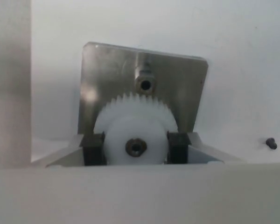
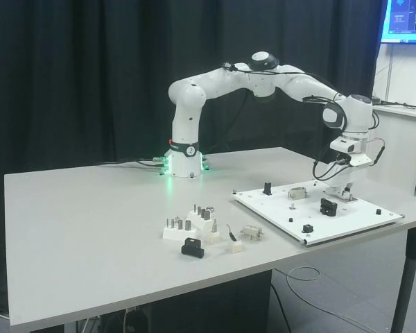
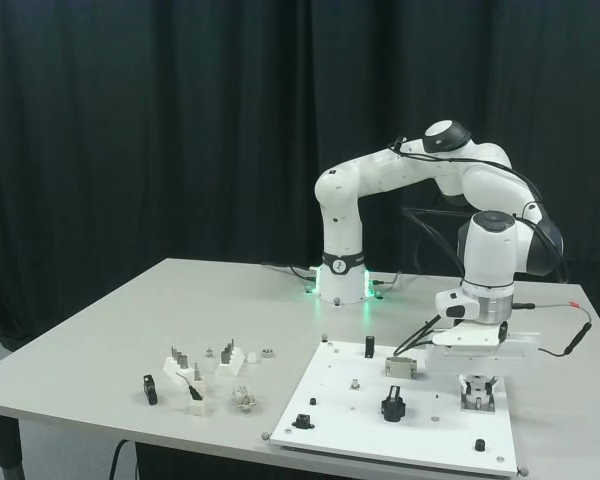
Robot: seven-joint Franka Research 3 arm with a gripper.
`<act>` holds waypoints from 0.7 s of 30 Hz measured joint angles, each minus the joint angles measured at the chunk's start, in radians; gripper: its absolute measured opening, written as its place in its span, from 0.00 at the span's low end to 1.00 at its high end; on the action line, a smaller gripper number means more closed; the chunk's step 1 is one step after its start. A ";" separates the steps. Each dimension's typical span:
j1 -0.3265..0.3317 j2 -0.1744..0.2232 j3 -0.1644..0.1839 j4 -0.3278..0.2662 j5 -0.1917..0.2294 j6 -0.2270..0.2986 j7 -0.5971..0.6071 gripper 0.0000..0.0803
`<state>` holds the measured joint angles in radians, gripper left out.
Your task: Insert medium gear.
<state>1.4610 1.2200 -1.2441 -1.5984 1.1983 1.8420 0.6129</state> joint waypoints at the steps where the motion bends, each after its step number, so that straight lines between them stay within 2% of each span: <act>1: 0.000 0.000 0.000 0.000 0.000 -0.001 0.005 0.35; 3: -0.001 0.000 0.000 -0.001 0.000 -0.003 0.014 0.35; 4: -0.002 0.000 0.000 -0.001 0.000 -0.005 0.019 0.39; 12: -0.011 0.000 -0.008 0.004 -0.002 -0.028 0.058 0.39; 13: -0.012 -0.001 -0.010 0.006 -0.003 -0.031 0.064 0.93; 21: -0.026 -0.017 -0.034 0.024 -0.007 -0.074 0.098 0.93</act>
<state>1.4348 1.2032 -1.2779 -1.5745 1.1910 1.7684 0.7109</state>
